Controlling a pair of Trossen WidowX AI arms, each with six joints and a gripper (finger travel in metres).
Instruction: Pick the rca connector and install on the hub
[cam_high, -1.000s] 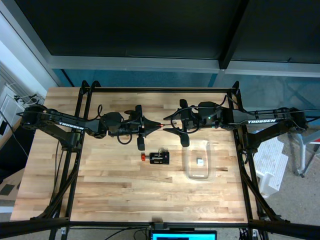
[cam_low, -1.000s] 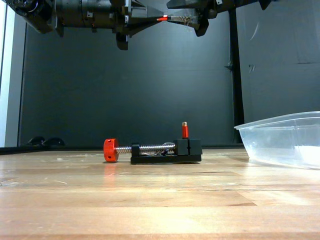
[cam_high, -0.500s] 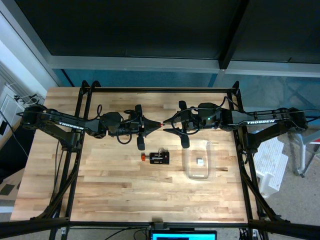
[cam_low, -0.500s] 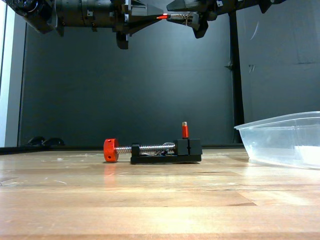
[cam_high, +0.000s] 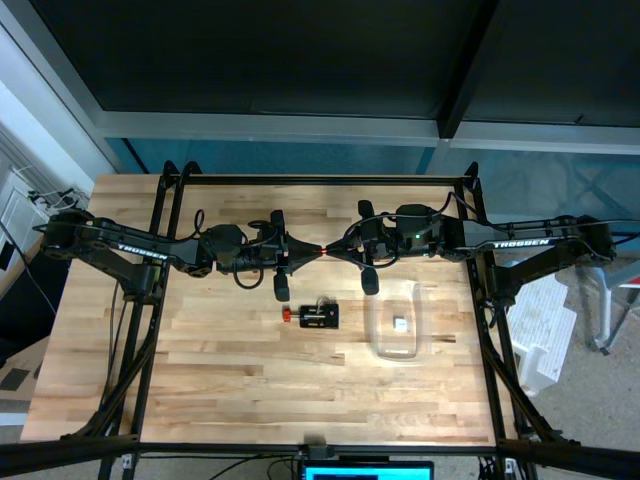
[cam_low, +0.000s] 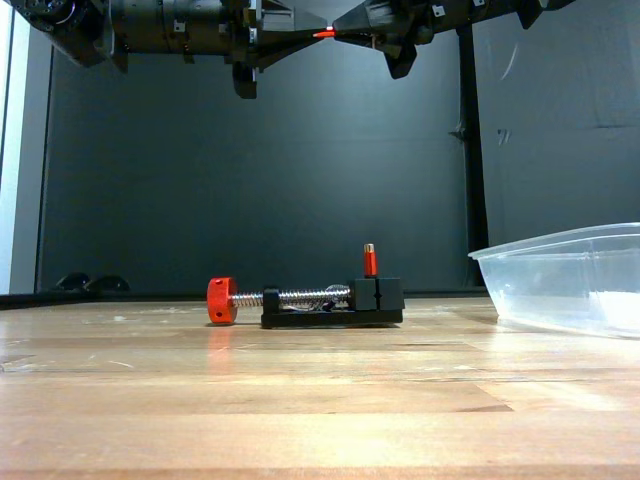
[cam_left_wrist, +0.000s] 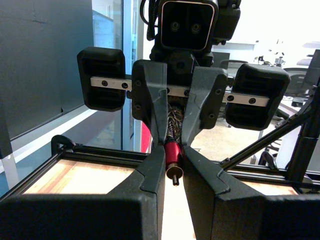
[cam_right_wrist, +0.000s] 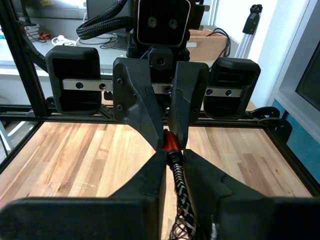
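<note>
1. Location: the rca connector (cam_left_wrist: 173, 155) is hanging in mid-air between both arms. It's sitting well above the table (cam_high: 220, 340) and the hub (cam_high: 322, 318), which is lying flat w/ its red knob toward the left arm's side.
2. Left gripper (cam_high: 315, 249) is pinching the red barrel, pin end pointing back at its own wrist cam. Right gripper (cam_high: 336, 247) is clamping the braided tail just behind the barrel, so the tips are nearly meeting.
3. Handling, my read: you're dealing w/ a tiny, light part. The barrel is looking stiff, smooth and prob. slippery. The braid is looking soft, so it's likely flexing and giving poor aim.
4. Grip advice: you're better off holding the red barrel, not the braid or the thin pin.
</note>
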